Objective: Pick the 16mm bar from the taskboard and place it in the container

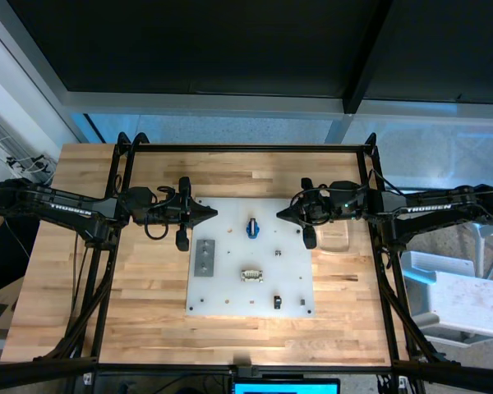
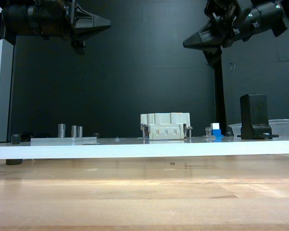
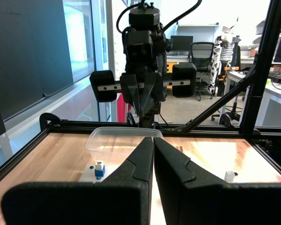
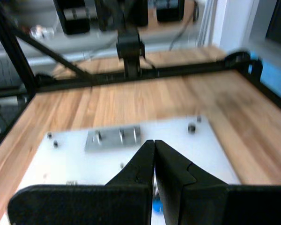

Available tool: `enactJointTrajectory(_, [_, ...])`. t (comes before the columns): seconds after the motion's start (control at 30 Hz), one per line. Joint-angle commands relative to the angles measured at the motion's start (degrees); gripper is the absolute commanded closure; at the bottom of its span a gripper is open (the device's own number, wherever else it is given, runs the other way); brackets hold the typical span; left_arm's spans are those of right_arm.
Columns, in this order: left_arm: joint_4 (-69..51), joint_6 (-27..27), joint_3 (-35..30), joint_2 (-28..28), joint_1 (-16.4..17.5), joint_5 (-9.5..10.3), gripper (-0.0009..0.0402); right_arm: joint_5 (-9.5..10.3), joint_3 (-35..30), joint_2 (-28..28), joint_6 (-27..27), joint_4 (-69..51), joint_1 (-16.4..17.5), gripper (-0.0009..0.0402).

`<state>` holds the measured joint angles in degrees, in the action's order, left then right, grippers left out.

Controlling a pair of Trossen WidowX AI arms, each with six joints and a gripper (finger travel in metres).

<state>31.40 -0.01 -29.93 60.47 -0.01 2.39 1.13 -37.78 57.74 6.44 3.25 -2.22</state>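
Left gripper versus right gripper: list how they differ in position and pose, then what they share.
The left gripper hovers over the taskboard at its far left corner, the right gripper near its far right corner. In the low view the left gripper points level; the right gripper tilts downward, tip lower. Both are shut, empty and above the board.

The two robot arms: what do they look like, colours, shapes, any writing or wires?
Both are matte black, built of chunky jointed segments. White TROSSEN lettering runs along each arm. The left gripper, over the taskboard's far left, and the right gripper, over its far right, each end in two wedge-shaped black fingers tapering to a point, shut together. Black cables loop beside the wrists.
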Motion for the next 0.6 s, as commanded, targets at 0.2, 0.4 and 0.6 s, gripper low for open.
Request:
enactJointTrajectory(0.2, [0.0,0.0,0.0,0.0,0.0,0.00,0.0393,-0.09,-6.8,2.2,2.2,-18.9,1.9,0.0393])
enactJointTrajectory(0.4, [0.0,0.0,0.0,0.0,0.0,0.00,0.0393,-0.70,-10.8,3.8,3.8,-28.3,3.7,0.0393])
enactJointTrajectory(0.6, [0.0,0.0,0.0,0.0,0.0,0.00,0.0393,-1.75,-14.7,6.5,5.4,-36.4,5.3,0.0393])
